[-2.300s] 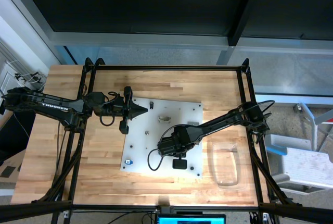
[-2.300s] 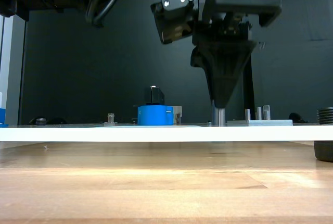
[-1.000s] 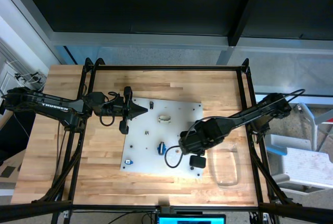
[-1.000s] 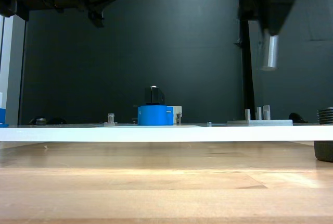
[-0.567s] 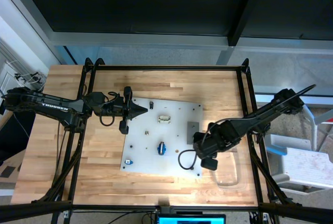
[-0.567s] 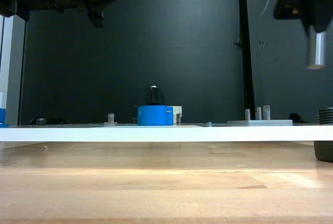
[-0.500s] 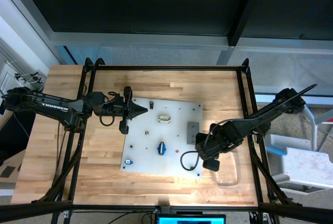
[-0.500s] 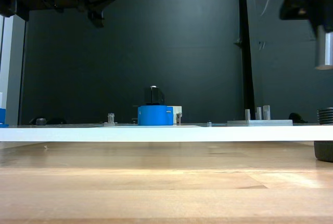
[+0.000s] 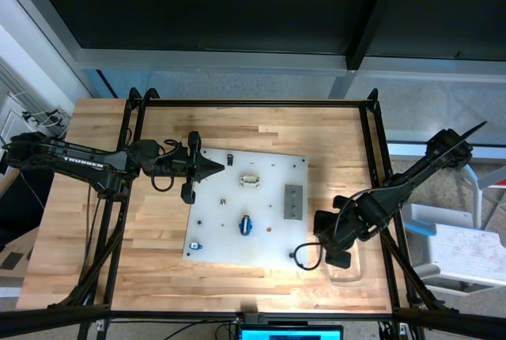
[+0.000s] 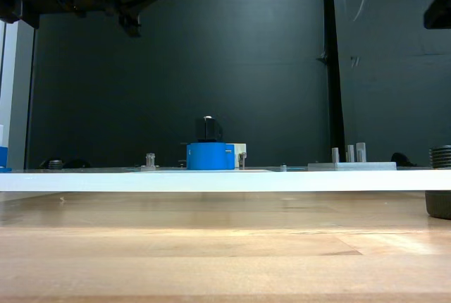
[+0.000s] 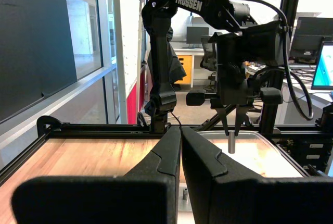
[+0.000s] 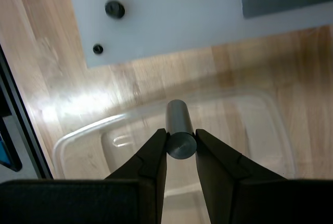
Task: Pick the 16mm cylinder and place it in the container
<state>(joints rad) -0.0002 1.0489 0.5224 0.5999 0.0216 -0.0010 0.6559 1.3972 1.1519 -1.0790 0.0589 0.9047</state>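
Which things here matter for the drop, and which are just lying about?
In the job: 16mm cylinder, gripped by the right end effector, over the container.
Lying about: white board, blue part, grey block; left end effector parked shut by the board's far left corner.

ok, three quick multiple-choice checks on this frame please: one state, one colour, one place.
1. The left gripper is: A wide open; B shut, empty; C shut on a blue part.
2. The board is: A white; B red; C green.
3. The 16mm cylinder is: A on the board; B in the right gripper, over the container; C in the left gripper.
Answers: 1 B, its fingers meet with nothing between, above the board's far left corner. 2 A, plain white in the high view. 3 B, the right wrist view shows it pinched between the fingers, the container beneath.
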